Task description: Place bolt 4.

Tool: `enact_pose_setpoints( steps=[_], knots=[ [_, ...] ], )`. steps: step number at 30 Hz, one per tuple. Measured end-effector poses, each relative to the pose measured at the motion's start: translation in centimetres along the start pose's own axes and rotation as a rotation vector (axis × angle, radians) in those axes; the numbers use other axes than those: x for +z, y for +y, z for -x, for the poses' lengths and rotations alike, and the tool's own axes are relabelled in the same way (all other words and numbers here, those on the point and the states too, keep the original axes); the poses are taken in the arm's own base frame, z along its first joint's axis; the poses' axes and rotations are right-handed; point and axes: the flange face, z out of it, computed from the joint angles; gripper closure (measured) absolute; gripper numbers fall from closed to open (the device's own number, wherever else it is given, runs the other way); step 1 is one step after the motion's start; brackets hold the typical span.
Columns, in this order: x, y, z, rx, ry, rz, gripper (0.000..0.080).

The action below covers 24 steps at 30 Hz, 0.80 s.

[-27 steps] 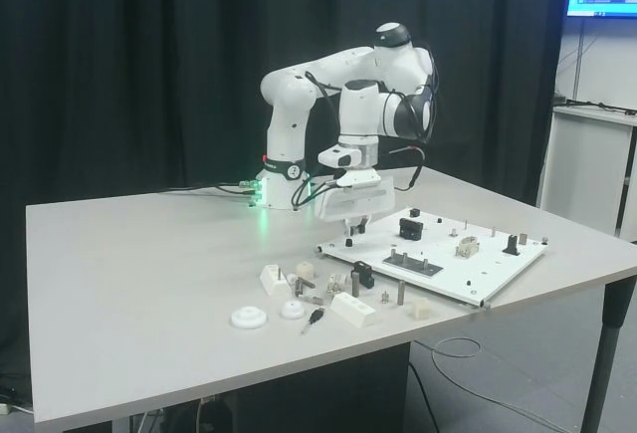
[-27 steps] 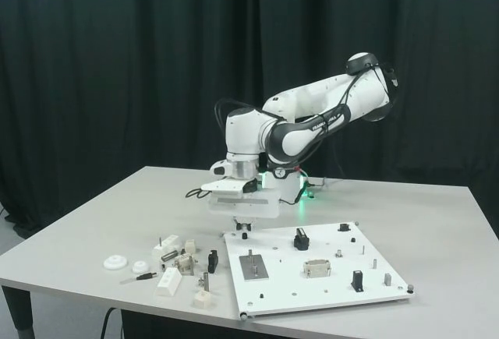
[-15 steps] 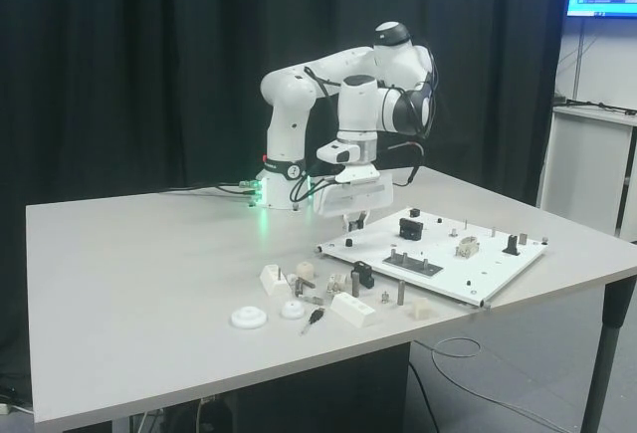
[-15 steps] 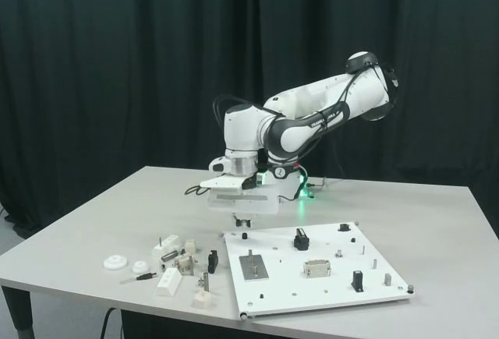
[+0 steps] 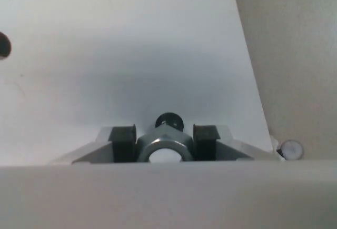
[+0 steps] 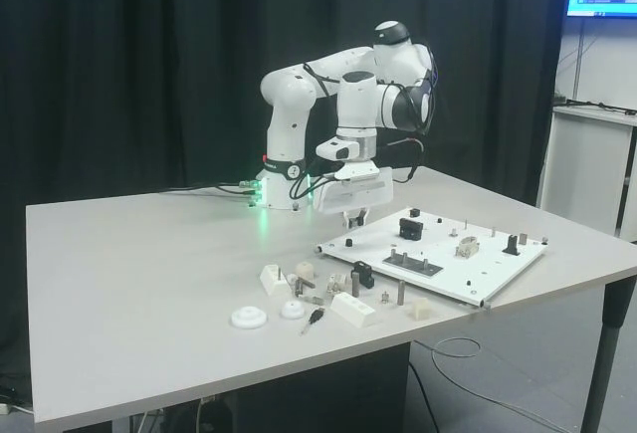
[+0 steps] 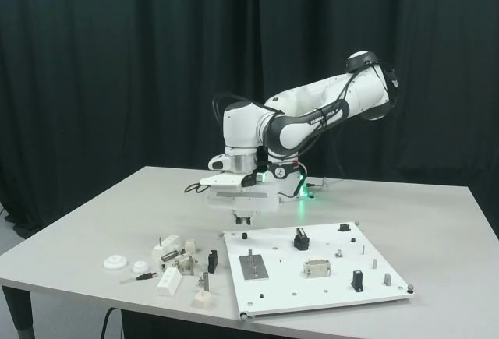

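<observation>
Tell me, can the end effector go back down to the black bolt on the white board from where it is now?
Probably yes. The end effector hangs just above the black bolt, which stands near the corner of the white board. Nothing lies between them, and the other parts on the board stand well to the side.

My first room camera stands back from the desk (image 6: 129, 284), off one front corner, looking across to the arm (image 6: 373, 85) against the black curtain. My second room camera faces the desk's long front edge straight on from similar range. Both share the arm, the white board (image 7: 312, 273) and the loose parts. The wrist camera sits close above that board (image 5: 121, 66), looking down past the fingers (image 5: 122, 142).
</observation>
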Motion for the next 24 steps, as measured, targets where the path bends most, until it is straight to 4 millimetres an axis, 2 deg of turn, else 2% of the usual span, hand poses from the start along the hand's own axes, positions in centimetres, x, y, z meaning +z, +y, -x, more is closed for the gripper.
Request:
enact_pose_setpoints(
  steps=[24],
  knots=[
    [-0.53,-0.10,-0.17,0.015,0.014,-0.004,0.0574]
  ],
)
